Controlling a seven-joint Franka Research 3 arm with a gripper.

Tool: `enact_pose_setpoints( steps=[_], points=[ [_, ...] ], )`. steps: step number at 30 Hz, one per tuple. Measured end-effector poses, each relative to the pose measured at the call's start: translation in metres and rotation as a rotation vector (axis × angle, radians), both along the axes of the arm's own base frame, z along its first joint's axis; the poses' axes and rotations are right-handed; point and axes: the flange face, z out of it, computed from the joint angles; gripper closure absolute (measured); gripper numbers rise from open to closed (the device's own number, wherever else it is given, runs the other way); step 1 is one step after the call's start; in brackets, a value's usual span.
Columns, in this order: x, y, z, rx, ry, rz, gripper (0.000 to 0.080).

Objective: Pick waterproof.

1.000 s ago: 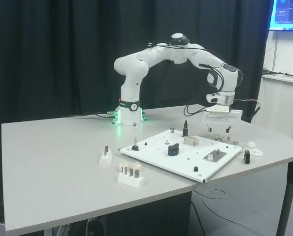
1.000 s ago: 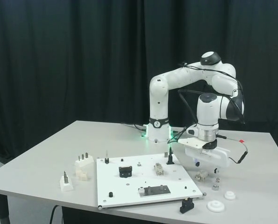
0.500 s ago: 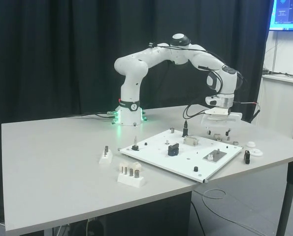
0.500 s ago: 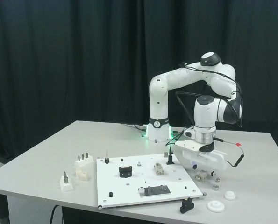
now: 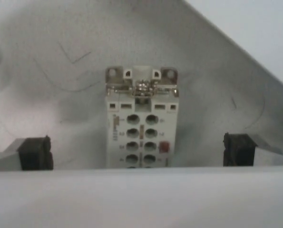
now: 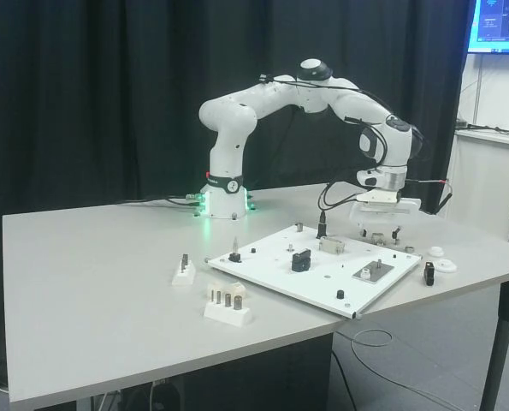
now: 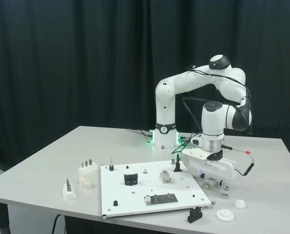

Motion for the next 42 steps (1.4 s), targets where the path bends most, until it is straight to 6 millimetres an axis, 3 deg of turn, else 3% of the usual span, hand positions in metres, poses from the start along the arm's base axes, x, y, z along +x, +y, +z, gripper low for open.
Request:
enact_pose_setpoints(
  steps=[9, 10, 14, 15, 20, 21, 30, 31, 42],
  points=[
    [-0.001, 0.004, -0.005, -0.002, -0.005, 0.030, 0.0003],
    [-0.001, 0.004, -0.006, -0.003, -0.005, 0.030, 0.0104],
    [-0.001, 0.004, -0.007, -0.005, -0.007, 0.031, 0.0104],
    [-0.001, 0.004, -0.007, -0.005, -0.007, 0.031, 0.0252],
    [-0.001, 0.003, -0.009, -0.007, -0.007, 0.030, 0.0252],
    [-0.001, 0.003, -0.009, -0.007, -0.008, 0.032, 0.0440],
    [0.001, 0.001, -0.006, -0.006, -0.014, 0.048, 0.0440],
    [0.001, 0.001, -0.005, -0.006, -0.015, 0.051, 0.0492],
    [0.002, 0.002, 0.027, 0.009, 0.007, 0.072, 0.0491]
  ],
)
